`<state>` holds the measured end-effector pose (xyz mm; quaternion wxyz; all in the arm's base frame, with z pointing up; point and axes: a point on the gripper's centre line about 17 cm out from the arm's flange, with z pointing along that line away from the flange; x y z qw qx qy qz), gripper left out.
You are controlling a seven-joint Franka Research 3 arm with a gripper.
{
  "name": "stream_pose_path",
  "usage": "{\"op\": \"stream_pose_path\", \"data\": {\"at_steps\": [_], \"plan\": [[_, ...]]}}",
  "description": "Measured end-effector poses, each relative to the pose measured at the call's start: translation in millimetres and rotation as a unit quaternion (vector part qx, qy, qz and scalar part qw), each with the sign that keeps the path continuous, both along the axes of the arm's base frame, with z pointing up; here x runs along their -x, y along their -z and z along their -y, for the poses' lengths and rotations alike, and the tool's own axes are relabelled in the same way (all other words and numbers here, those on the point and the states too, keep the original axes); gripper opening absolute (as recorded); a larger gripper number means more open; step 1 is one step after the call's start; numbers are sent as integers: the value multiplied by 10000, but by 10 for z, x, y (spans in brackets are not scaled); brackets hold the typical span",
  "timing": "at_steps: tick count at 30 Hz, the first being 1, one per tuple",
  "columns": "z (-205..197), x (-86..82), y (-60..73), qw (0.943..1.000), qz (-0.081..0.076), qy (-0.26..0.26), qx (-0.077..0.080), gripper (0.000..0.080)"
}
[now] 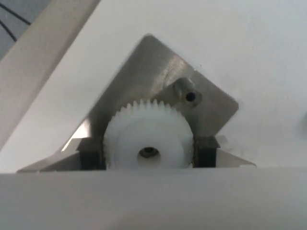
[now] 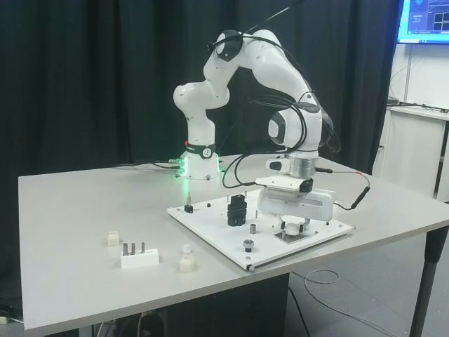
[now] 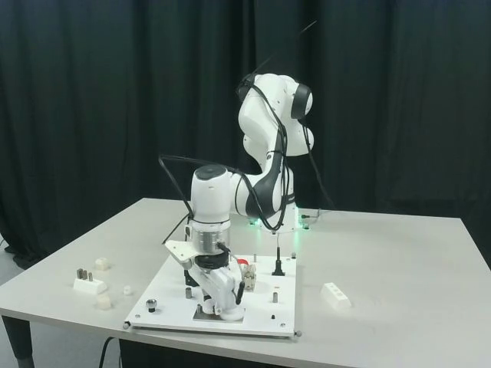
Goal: Insert medium gear.
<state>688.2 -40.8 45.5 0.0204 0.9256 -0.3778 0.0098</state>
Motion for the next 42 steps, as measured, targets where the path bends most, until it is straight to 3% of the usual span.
{"op": "stream_pose_path", "data": {"at_steps": [17, 29, 34, 42], "plan": [[-10, -18, 3, 9925, 94, 1222, -11, 397], [-11, -25, 2, 9803, 173, 1965, -23, 397], [-11, -25, 3, 9717, 190, 2353, -27, 397], [-13, -29, 3, 9483, 232, 3164, -36, 397]]}}
